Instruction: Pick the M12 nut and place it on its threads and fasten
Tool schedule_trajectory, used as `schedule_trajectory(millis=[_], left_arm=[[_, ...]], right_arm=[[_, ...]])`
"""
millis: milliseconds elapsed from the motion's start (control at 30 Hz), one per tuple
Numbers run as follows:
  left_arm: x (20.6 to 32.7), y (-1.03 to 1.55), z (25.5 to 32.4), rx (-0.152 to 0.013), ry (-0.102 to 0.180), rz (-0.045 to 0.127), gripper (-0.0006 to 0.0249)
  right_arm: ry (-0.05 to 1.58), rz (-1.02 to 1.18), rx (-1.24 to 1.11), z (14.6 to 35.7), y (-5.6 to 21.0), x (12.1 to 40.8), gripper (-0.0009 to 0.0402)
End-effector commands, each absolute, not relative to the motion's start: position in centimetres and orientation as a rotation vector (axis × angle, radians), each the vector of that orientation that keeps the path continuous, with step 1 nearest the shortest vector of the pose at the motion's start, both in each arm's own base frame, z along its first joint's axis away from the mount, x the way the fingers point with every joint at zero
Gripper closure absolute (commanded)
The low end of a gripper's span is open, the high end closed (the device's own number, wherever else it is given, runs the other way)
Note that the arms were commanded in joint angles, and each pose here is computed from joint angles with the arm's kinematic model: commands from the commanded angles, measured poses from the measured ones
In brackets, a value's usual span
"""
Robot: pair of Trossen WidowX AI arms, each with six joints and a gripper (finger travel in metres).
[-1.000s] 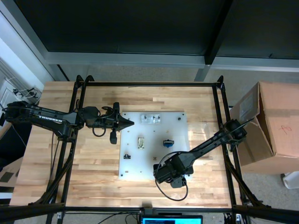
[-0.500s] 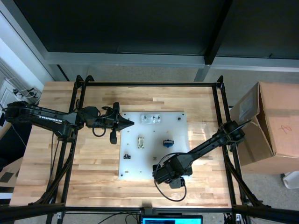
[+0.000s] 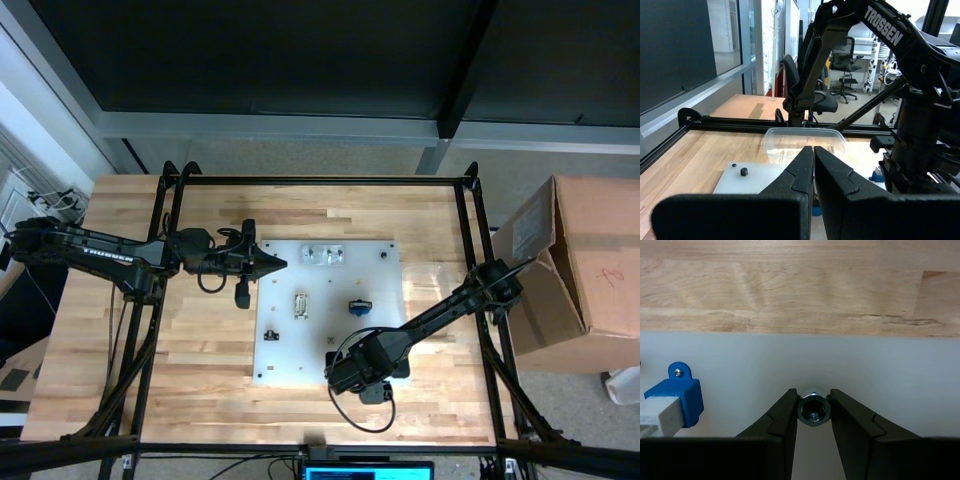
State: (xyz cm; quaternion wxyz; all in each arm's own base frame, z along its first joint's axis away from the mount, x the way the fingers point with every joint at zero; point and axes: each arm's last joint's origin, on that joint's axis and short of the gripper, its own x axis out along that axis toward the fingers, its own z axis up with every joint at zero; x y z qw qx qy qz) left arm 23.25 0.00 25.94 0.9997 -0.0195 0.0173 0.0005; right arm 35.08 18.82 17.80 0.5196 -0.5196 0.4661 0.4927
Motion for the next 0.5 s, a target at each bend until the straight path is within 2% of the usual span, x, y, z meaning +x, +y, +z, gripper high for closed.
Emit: schedule_trajectory(millis=[33,267,500], left_arm=[[23.25,0.0,25.93,-0.039,0.035,0.001,0.0243],[23.25,0.0,25.93,-0.039,0.035,0.001,0.0243],[23.25,0.0,25.93,-0.039,0.035,0.001,0.0243]], right_arm=[[1.124,1.169,-1.237,17.74,18.82,35.12,0.0364],[1.191,1.065,-1.121,17.74,18.74,35.14,0.0364],[1.322,0.857,-0.89,17.59,18.6,35.06,0.0364]])
